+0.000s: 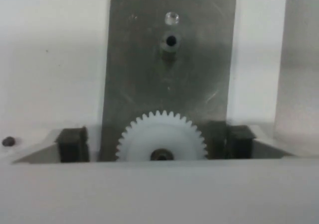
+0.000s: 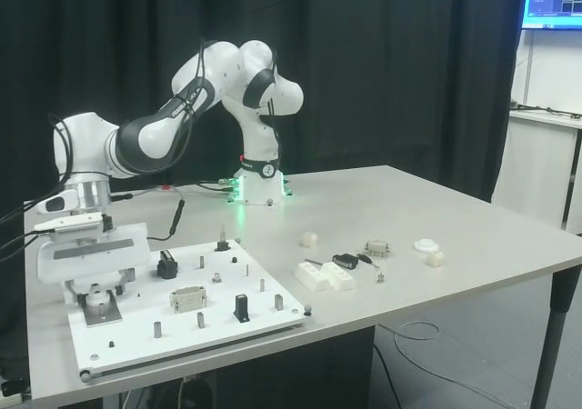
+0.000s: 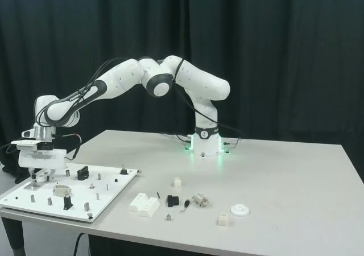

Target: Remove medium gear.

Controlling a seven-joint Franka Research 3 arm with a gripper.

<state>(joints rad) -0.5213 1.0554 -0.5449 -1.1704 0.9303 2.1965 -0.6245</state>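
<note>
Medium gear: one white toothed gear (image 1: pixel 162 140) sits on the grey metal plate (image 1: pixel 169 69), right between the two black fingertips, with a dark hub hole in its middle. Only its upper half shows in the wrist view.
Grey metal plate: one, lying on the white board (image 2: pixel 182 314) at the corner farthest from the arm's base. Counted on it: one bare peg with a hole (image 1: pixel 170 42) and one small shiny spot beyond that, both well apart from the gear.
Gripper: it (image 1: pixel 157 144) hangs straight down over the plate. One finger pad (image 1: pixel 72 143) stands clear of the gear's teeth with an obvious gap; the other (image 1: pixel 234 142) is just beside the teeth. So it's spread wider than the gear, holding nothing. Can't tell if that nearer pad actually touches.
White board: one, near the table's (image 3: pixel 284 170) edge, dotted with small pegs and black blocks, all away from the plate.
Loose bits: a white disc (image 3: pixel 239 210), a few small white blocks and some connectors lie on the table well apart from the board.
Open room: bare plate surface beyond the gear up to the peg.
</note>
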